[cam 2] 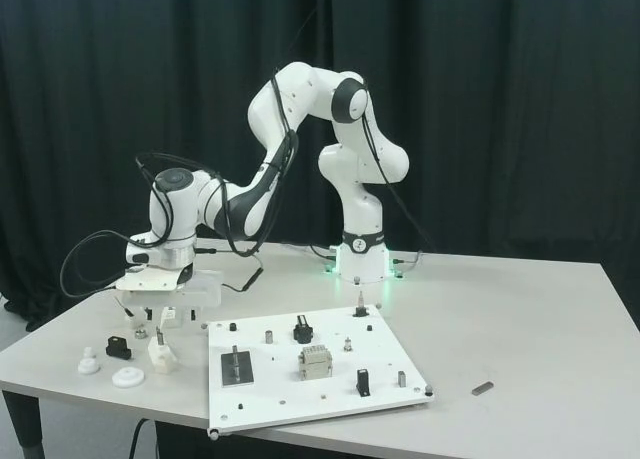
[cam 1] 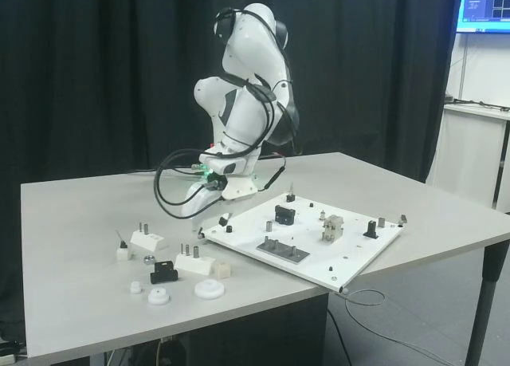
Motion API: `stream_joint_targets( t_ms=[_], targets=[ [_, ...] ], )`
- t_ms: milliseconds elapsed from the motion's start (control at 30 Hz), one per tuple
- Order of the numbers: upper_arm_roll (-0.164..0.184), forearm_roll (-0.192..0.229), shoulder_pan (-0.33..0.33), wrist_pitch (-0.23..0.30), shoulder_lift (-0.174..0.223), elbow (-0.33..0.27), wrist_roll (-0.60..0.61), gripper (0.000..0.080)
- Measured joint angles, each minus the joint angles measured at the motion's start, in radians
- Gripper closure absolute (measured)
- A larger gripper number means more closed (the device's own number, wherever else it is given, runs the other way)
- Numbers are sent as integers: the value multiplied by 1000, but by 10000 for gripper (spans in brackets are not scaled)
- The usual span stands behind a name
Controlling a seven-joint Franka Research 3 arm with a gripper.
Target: Pick round peg 3.
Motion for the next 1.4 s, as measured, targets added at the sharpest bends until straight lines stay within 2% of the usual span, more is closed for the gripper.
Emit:
stream_joint_targets(
  t_ms=[233, 733, 1100, 1400],
  targets=[
    [21, -3, -34, -1, 32, 21, -6, 3],
    [44, -3, -72, -1, 98, 76, -9, 3],
    [45, -3, -87, -1, 142, 121, -13, 3],
    [50, -3, -99, -1, 160, 138, -16, 3]
  ],
)
